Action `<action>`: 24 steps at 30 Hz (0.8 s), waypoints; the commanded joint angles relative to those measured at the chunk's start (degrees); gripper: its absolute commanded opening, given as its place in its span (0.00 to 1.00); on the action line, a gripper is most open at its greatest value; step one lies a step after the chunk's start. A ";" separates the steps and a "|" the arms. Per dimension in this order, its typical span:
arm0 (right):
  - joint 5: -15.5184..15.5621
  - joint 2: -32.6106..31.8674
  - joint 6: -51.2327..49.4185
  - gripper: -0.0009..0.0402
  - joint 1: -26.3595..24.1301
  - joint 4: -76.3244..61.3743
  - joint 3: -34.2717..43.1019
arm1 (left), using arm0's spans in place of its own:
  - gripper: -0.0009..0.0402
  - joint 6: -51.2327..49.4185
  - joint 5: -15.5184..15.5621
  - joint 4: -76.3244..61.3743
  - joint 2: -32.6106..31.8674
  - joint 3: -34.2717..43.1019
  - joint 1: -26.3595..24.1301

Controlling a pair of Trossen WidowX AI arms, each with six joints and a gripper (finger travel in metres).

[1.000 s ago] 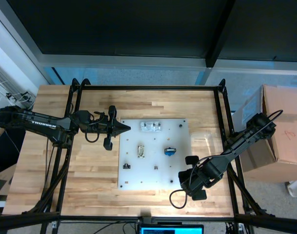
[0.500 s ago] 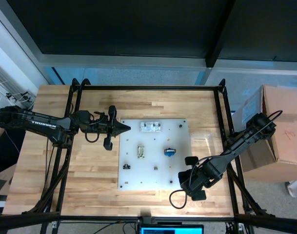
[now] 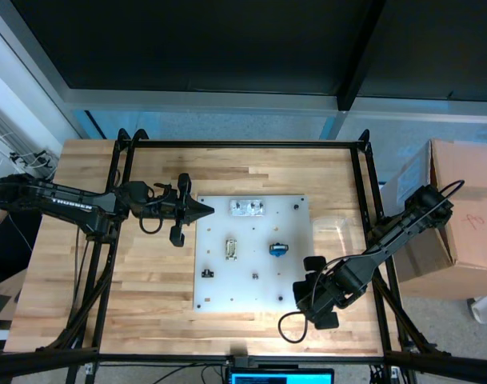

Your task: Remove the RJ45 connector from the taskboard and place in the container

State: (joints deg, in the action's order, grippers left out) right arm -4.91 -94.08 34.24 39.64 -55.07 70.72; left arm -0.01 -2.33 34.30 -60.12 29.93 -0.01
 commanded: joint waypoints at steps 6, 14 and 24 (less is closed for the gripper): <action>-0.13 -0.22 0.90 0.43 0.04 0.72 -0.76 | 0.02 0.00 0.00 0.02 0.00 0.02 0.00; -1.11 -0.20 1.22 0.43 0.22 3.45 -2.45 | 0.02 0.00 0.00 0.02 0.00 0.02 0.00; -1.53 0.24 2.75 0.43 1.03 7.26 -5.25 | 0.02 0.00 0.00 0.02 0.00 0.02 0.00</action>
